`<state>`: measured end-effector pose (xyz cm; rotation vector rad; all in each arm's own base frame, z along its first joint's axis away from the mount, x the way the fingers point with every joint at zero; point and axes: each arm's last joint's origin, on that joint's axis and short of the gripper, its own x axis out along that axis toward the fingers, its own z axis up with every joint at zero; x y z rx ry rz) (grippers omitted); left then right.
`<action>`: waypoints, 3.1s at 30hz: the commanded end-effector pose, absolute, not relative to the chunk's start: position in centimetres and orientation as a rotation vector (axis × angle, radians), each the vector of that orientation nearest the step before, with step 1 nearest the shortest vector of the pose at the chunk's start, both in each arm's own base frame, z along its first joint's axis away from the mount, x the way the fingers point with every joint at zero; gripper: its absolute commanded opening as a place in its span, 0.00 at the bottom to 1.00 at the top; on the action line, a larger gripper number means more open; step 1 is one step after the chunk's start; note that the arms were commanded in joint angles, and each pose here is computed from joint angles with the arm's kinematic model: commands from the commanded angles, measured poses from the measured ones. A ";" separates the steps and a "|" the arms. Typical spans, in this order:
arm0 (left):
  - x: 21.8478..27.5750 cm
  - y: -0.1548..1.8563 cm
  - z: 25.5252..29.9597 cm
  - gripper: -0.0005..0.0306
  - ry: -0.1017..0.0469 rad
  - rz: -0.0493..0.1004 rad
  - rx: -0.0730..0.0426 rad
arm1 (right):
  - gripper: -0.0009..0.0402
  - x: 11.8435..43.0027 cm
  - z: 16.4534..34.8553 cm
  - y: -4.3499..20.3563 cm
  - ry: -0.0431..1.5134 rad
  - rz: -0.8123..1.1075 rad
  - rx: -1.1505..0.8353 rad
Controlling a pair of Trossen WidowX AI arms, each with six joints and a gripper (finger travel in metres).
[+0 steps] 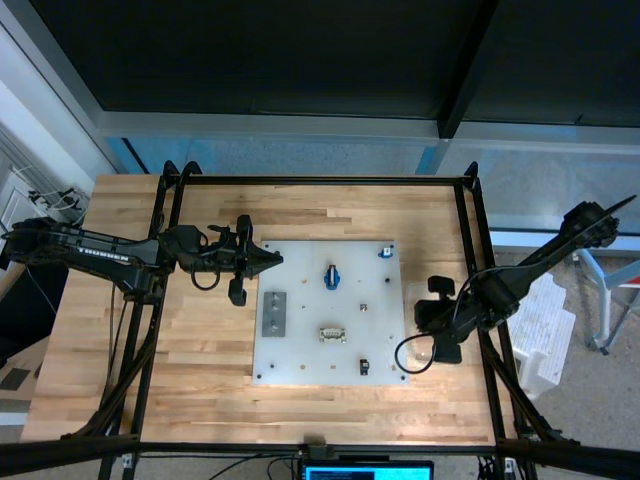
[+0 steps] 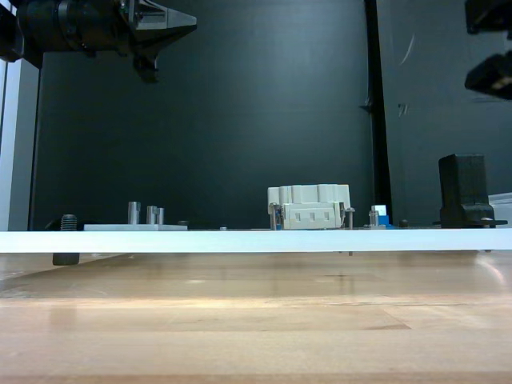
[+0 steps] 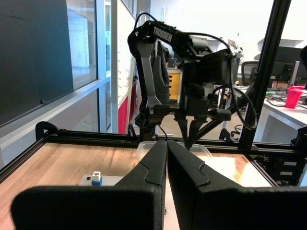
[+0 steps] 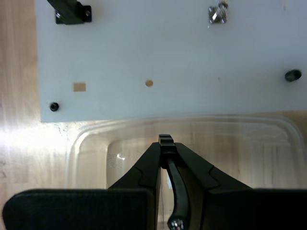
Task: Pick the USB connector and install on taskboard
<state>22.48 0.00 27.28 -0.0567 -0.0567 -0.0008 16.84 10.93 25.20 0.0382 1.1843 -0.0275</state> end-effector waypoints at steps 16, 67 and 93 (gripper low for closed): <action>22.49 0.01 27.27 0.02 -0.057 0.000 -0.056 | 0.02 23.4 26.2 16.3 1.192 -0.033 0.001; 22.48 0.00 27.28 0.02 -0.057 -0.001 -0.056 | 0.02 30.3 24.7 19.5 1.235 -0.023 -0.019; 22.49 0.00 27.27 0.02 -0.057 -0.001 -0.056 | 0.02 30.3 24.5 19.5 1.239 -0.016 -0.016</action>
